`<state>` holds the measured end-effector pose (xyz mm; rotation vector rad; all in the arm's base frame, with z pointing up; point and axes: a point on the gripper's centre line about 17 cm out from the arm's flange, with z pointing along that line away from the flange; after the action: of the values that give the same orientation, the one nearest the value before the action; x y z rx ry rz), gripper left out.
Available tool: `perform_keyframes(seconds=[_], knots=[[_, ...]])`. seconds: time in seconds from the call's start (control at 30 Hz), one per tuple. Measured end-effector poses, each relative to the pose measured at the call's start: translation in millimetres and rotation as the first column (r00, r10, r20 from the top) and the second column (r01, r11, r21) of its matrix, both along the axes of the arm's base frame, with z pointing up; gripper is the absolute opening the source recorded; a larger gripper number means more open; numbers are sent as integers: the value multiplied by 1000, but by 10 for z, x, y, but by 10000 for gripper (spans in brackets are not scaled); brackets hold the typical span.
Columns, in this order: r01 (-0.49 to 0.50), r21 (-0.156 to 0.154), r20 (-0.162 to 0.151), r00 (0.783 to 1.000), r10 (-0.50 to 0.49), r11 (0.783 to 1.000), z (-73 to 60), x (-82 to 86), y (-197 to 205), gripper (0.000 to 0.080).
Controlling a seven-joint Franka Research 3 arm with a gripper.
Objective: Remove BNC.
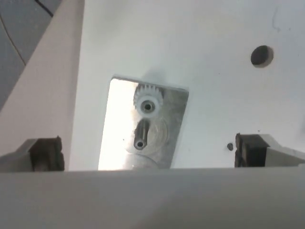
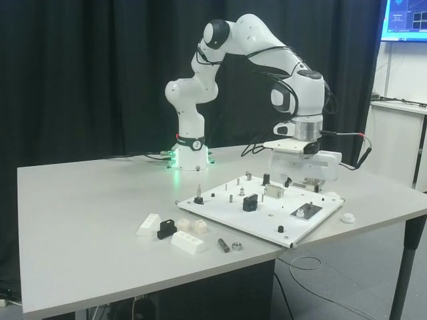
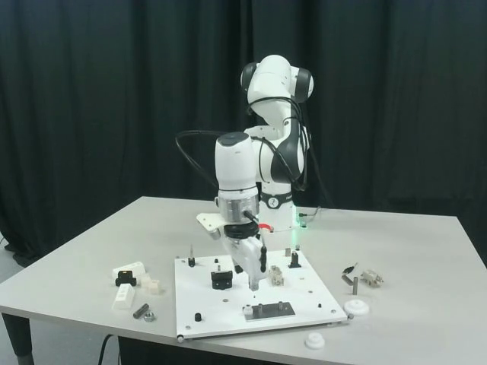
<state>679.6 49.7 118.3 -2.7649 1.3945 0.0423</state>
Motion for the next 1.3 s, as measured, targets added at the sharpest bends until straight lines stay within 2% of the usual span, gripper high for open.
perform_keyframes(seconds=[0.43, 0.6, 1.3], knots=[[-23, 1, -8, 1000, 23, 1000, 24, -11, 5, 800], [-81, 1, -4, 997, 81, 997, 25, -11, 5, 800], [-202, -6, 0, 979, 202, 979, 25, -11, -10, 800]])
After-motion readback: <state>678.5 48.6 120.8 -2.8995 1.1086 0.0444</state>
